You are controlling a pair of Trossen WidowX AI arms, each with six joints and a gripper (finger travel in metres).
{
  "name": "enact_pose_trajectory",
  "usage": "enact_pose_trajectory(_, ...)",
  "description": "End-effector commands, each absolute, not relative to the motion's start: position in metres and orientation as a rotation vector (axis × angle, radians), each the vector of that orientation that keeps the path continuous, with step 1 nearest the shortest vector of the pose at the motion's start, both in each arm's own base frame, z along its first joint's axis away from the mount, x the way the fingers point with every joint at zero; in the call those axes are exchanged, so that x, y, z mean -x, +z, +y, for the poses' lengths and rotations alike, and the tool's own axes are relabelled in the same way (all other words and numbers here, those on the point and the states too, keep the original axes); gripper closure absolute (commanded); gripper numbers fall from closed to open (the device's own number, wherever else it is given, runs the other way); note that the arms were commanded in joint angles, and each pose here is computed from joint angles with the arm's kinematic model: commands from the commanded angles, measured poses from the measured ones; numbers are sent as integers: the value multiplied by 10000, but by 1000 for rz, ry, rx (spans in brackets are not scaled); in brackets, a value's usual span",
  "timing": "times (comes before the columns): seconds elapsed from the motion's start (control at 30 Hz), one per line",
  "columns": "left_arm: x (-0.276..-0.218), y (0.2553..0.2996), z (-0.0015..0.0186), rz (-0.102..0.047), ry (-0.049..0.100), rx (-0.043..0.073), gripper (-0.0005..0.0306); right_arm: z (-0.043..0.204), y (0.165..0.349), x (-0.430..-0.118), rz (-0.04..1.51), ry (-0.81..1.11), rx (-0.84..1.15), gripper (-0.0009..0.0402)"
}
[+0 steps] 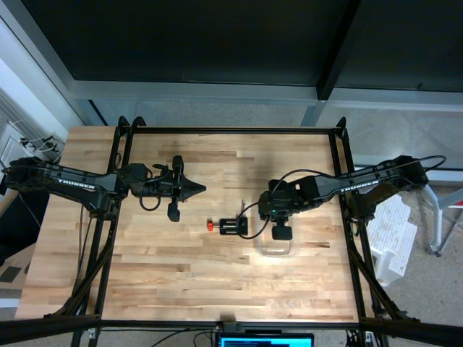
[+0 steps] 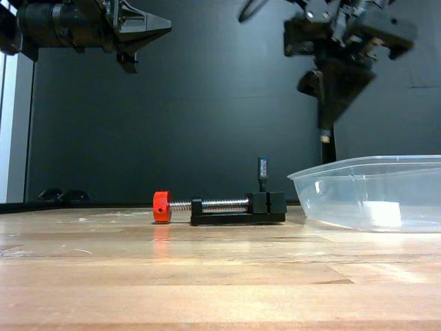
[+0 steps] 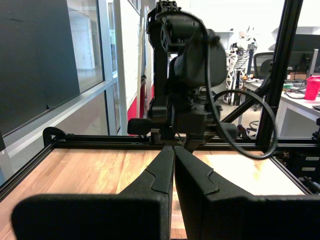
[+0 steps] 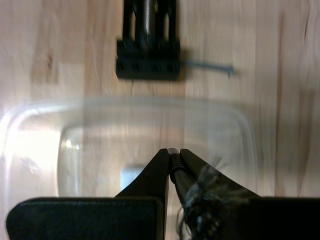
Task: Remove the USB-C connector from taskboard and place in the container
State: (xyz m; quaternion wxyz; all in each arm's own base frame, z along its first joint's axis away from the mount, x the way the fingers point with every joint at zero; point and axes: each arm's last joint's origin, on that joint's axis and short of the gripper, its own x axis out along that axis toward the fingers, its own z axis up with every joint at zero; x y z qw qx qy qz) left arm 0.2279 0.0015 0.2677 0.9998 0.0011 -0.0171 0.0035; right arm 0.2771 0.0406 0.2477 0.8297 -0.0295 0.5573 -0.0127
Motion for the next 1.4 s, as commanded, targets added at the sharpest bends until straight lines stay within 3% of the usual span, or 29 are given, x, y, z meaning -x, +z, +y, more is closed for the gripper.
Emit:
enact_pose_trajectory(0.03, -2279, 2677, 15, -34, 7, -2, 300, 401, 2368, -2697, 1211, -37, 55, 378)
enact_pose_trajectory(0.23, -2279, 2677, 15, -34, 7, -2, 300, 405, 2236, -2637, 1250, -46, 50, 350)
enact_pose_trajectory(0.5, -2279, 2677, 15, -35, 7, -2, 300, 407, 2196, -2627, 1252, -48, 47, 321)
enact_pose_trajectory(0.73, -2280, 2676, 15, -34, 7, -2, 300, 410, 2286, -2637, 1219, -45, 41, 278)
enact_pose_trajectory(0.93, -2279, 2677, 15, -35, 7, -2, 300, 396, 2500, -2568, 1116, -32, 30, 260)
enact_pose_trajectory(1.2, -2280, 2676, 15, -34, 7, -2, 300, 354, 2741, -2439, 837, 1, 21, 277)
enact_pose_trajectory(1.4, -2280, 2676, 15, -34, 7, -2, 300, 290, 2882, -2354, 574, 1, -6, 349)
